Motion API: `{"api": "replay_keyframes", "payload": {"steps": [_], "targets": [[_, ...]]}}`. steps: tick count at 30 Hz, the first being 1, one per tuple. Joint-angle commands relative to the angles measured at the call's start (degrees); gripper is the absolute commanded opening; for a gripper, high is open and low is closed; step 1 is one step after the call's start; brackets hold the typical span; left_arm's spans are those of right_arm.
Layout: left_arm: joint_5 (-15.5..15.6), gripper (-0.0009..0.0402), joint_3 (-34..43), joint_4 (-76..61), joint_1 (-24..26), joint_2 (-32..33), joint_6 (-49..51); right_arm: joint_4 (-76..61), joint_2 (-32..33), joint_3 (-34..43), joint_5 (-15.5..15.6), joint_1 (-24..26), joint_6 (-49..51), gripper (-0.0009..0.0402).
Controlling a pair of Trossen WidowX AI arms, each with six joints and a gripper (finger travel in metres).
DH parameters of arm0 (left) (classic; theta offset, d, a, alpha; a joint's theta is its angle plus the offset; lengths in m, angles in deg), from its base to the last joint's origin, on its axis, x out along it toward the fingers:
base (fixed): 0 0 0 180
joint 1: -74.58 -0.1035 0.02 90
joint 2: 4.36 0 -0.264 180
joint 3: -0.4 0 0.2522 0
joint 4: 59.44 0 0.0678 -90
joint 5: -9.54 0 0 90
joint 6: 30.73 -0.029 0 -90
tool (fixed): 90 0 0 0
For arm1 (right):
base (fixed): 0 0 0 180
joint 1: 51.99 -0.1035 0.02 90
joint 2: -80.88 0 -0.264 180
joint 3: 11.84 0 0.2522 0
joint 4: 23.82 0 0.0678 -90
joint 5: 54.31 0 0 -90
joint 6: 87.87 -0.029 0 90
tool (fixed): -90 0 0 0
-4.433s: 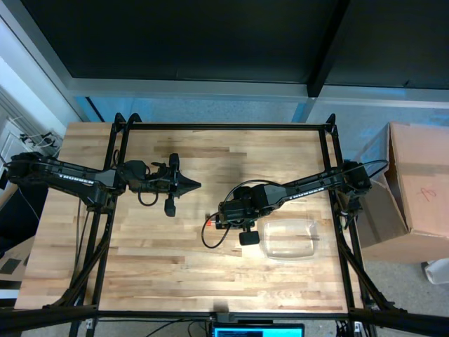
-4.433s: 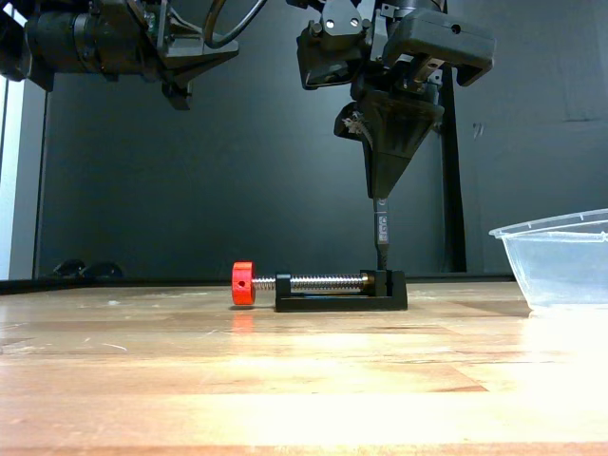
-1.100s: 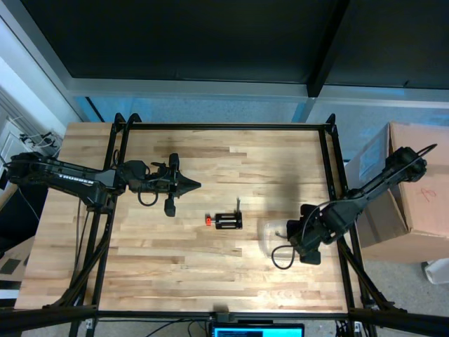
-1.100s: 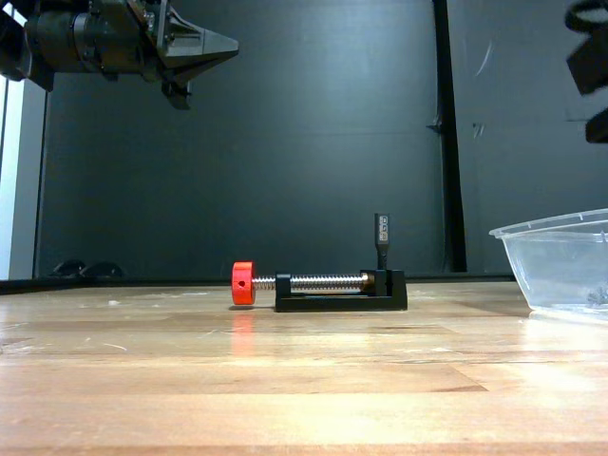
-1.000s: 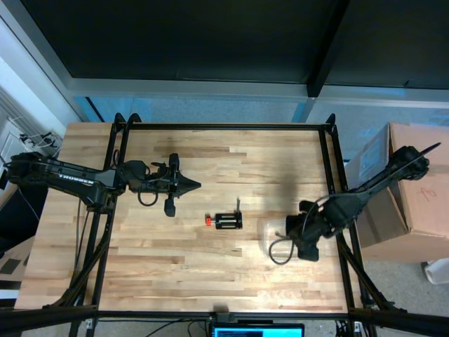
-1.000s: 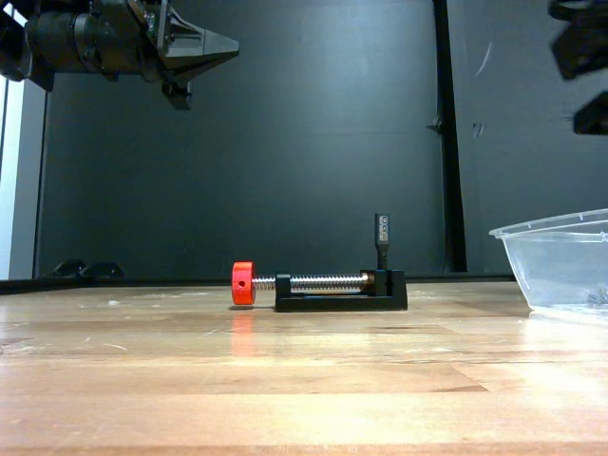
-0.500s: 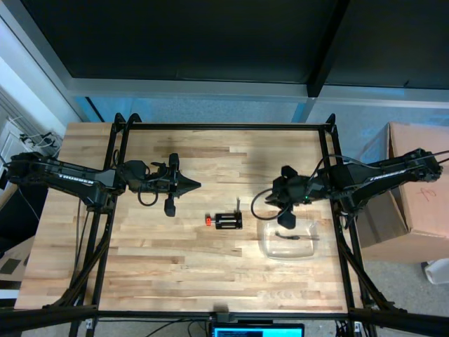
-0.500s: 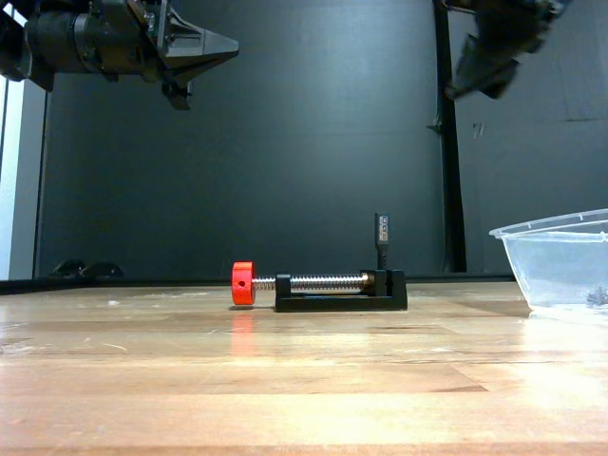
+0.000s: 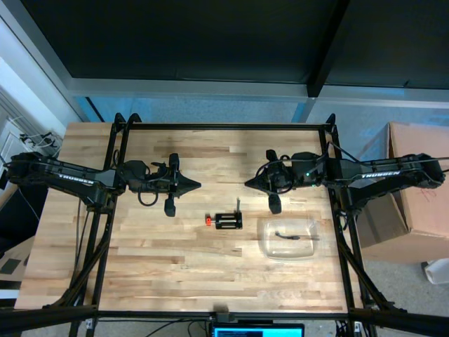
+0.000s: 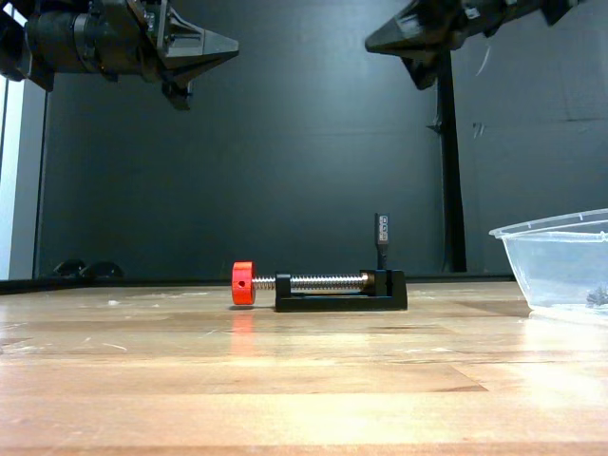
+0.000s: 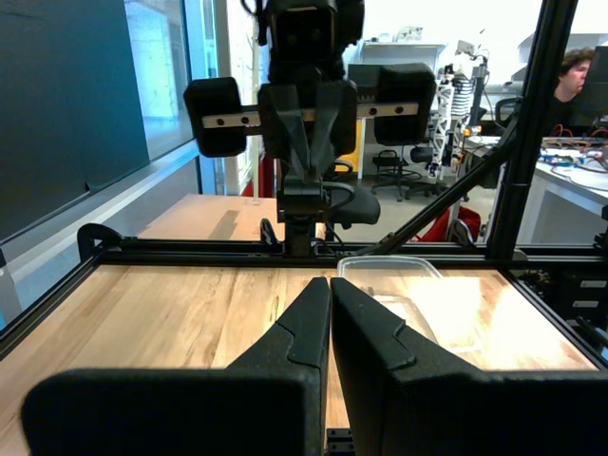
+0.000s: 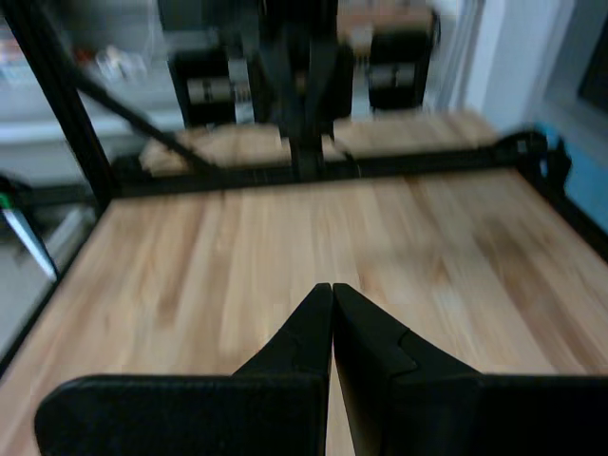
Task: Remove the USB-C connector from the USB-C receptacle and place in the container
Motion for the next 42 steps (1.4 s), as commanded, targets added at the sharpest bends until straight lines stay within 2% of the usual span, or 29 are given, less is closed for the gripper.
{"api": "replay_keyframes", "payload": {"steps": [1, 3, 7, 14, 21, 42], "targets": [[0.0, 0.0, 0.0, 0.0, 0.0, 0.0, 0.0, 7.8, 0.0, -3.1, 0.5, 0.9, 0.2, 0.0], [0.0, 0.0, 0.0, 0.0, 0.0, 0.0, 0.0, 11.7, 0.0, -5.0, 0.7, 1.3, 0.7, 0.0], [0.0, 0.0, 0.0, 0.0, 0.0, 0.0, 0.0, 19.2, -0.3, -8.9, 3.6, 2.4, 1.0, 0.0], [0.0, 0.0, 0.0, 0.0, 0.0, 0.0, 0.0, 27.1, -1.2, -13.1, 3.5, 3.0, 0.5, 0.0], [0.0, 0.0, 0.0, 0.0, 0.0, 0.0, 0.0, 27.6, -2.6, -14.7, 4.5, 3.1, 0.5, 0.0], [0.0, 0.0, 0.0, 0.0, 0.0, 0.0, 0.0, 30.9, -2.5, -17.2, 4.7, 3.1, 0.3, 0.0]]}}
